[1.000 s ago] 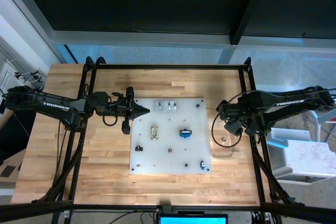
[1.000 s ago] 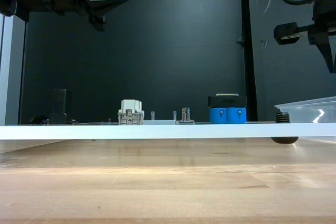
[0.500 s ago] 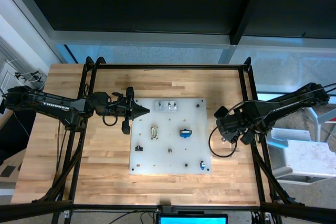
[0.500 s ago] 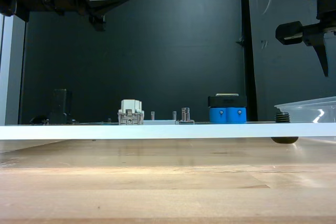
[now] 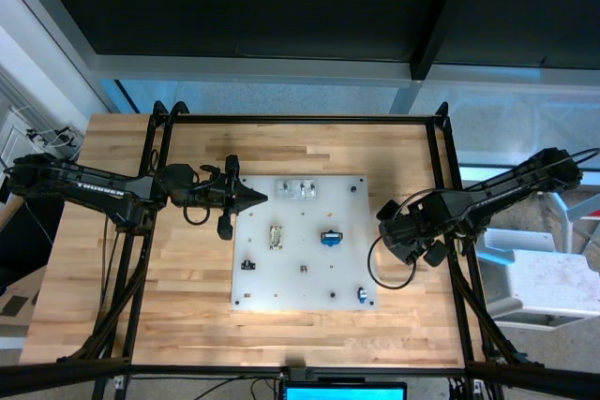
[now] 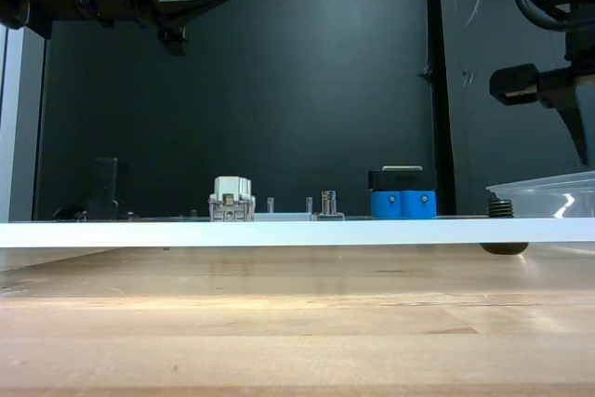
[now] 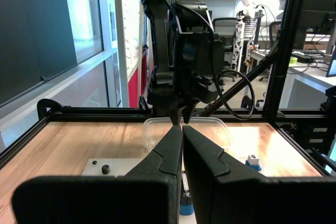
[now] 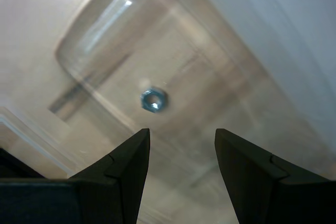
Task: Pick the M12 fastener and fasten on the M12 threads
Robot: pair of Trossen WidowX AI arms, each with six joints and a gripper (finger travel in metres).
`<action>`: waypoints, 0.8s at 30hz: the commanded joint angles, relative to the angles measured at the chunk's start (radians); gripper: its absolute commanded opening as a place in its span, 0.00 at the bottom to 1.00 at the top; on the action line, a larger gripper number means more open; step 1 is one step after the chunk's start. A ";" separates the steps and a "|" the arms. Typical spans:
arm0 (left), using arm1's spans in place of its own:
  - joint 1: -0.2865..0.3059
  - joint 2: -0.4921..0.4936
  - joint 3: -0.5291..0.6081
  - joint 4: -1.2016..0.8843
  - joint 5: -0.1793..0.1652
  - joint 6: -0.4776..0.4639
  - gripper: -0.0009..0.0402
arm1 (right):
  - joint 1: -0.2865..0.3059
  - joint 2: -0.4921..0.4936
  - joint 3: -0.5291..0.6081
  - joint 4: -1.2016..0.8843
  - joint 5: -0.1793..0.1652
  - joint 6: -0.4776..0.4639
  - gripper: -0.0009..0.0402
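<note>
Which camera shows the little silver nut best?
The right wrist view: the nut lies in the clear tray, beneath the open right gripper. In the high view that gripper hides it; the low and left wrist views show only the tray. The left gripper hovers shut at the board's left edge.

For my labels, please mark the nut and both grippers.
Nut [image 8: 144,100]: right wrist view, its ring.
Right gripper [image 8: 181,130]: right wrist view, between open fingertips, above nut.
Left gripper [image 5: 263,197]: high view, shut tips, over the board [image 5: 272,274].
</note>
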 commanded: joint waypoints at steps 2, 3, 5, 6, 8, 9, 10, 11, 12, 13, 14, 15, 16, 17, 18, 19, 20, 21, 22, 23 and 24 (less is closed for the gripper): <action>0.000 0.000 0.000 0.000 0.000 0.000 0.02 | 0.007 0.025 -0.019 0.038 -0.009 0.064 0.43; 0.000 0.000 0.000 0.000 0.000 0.000 0.02 | 0.009 0.029 -0.026 0.043 -0.009 0.076 0.43; 0.000 0.000 0.000 0.000 0.000 0.000 0.02 | 0.017 0.029 -0.045 0.056 -0.009 0.099 0.43; 0.000 0.000 0.000 0.000 0.000 0.000 0.02 | 0.023 0.029 -0.056 0.066 -0.010 0.101 0.43; 0.000 0.000 0.000 0.000 0.000 0.000 0.02 | 0.032 0.029 -0.077 0.081 -0.010 0.104 0.43; 0.000 0.000 0.000 0.000 0.000 0.000 0.02 | 0.037 0.029 -0.085 0.086 -0.009 0.111 0.43; 0.000 0.000 0.000 0.000 0.000 0.000 0.02 | 0.040 0.029 -0.092 0.094 -0.009 0.118 0.43; 0.000 0.000 0.000 0.000 0.000 0.000 0.02 | 0.043 0.029 -0.100 0.105 -0.009 0.124 0.43; 0.000 0.000 0.000 0.000 0.000 0.000 0.02 | 0.046 0.029 -0.106 0.116 -0.009 0.124 0.43; 0.000 0.000 0.000 0.000 0.000 0.000 0.02 | 0.050 0.029 -0.111 0.126 -0.009 0.124 0.43; 0.000 0.000 0.000 0.000 0.000 0.000 0.02 | 0.055 0.029 -0.115 0.134 -0.009 0.124 0.43; 0.000 0.000 0.000 0.000 0.000 0.000 0.02 | 0.058 0.029 -0.118 0.140 -0.009 0.124 0.43; 0.000 0.000 0.000 0.000 0.000 0.000 0.02 | 0.060 0.029 -0.121 0.145 -0.009 0.124 0.43; 0.000 0.000 0.000 0.000 0.000 0.000 0.02 | 0.061 0.030 -0.124 0.150 -0.009 0.124 0.43; 0.000 0.000 0.000 0.000 0.000 0.000 0.02 | 0.063 0.034 -0.125 0.151 -0.009 0.124 0.43; 0.000 0.000 0.000 0.000 0.000 0.000 0.02 | 0.063 0.039 -0.125 0.151 -0.009 0.124 0.43; 0.000 0.000 0.000 0.000 0.000 0.000 0.02 | 0.063 0.044 -0.125 0.151 -0.009 0.124 0.43; 0.000 0.000 0.000 0.000 0.000 0.000 0.02 | 0.063 0.049 -0.125 0.153 -0.009 0.124 0.43; 0.000 0.000 0.000 0.000 0.000 0.000 0.02 | 0.063 0.057 -0.126 0.157 -0.009 0.124 0.43; 0.000 0.000 0.000 0.000 0.000 0.000 0.02 | 0.063 0.063 -0.126 0.162 -0.008 0.124 0.43; 0.000 0.000 0.000 0.000 0.000 0.000 0.02 | 0.064 0.063 -0.129 0.168 -0.008 0.124 0.43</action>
